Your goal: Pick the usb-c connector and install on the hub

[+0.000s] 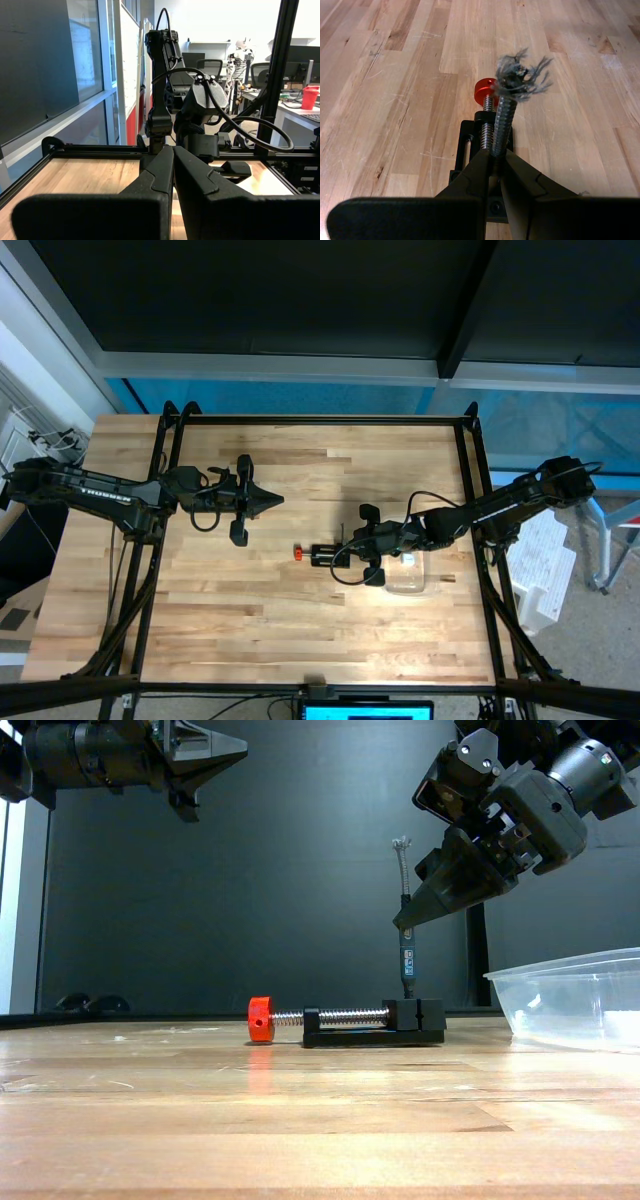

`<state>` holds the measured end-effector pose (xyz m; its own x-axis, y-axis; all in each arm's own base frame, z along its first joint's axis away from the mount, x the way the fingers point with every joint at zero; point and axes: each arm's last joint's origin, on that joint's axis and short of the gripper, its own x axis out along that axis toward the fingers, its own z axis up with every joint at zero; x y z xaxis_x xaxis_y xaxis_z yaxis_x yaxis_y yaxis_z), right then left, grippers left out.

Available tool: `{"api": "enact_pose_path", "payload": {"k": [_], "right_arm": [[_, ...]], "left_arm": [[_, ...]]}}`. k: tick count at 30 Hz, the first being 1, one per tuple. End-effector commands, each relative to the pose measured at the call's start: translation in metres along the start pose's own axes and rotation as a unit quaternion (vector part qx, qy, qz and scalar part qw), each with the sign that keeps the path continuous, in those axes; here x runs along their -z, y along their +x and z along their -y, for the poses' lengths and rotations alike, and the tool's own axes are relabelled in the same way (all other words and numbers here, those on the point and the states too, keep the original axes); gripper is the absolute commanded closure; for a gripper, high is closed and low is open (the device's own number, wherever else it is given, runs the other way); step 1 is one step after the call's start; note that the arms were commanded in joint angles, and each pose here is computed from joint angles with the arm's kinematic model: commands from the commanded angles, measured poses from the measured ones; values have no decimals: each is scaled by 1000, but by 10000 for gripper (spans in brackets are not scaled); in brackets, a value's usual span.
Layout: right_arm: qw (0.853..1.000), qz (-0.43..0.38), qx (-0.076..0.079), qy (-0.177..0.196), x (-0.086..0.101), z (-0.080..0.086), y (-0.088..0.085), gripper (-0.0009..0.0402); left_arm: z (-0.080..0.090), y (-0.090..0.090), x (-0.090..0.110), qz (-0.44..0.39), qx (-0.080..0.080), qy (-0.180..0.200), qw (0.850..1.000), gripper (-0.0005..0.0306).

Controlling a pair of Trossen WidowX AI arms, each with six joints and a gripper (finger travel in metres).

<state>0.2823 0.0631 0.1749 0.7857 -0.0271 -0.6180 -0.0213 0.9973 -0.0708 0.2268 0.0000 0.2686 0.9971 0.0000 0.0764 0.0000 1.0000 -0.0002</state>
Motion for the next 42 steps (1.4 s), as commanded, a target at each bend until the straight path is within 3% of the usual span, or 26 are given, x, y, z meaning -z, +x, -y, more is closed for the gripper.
{"api": "enact_pose_path", "payload": {"k": [1,14,30,42], "right_arm": [[1000,-6,0,0,2,0,0,393],[1000,4,-1,1,-6,1,-5,383],[1000,12,-1,-4,-14,1,-9,271],[999,-36,5,-12,-34,8,-45,240]], "left_arm": [[0,0,0,0,0,0,1000,300],[0,0,0,0,0,0,1000,300],[0,0,0,0,0,0,1000,300],[0,0,0,0,0,0,1000,300]]}}
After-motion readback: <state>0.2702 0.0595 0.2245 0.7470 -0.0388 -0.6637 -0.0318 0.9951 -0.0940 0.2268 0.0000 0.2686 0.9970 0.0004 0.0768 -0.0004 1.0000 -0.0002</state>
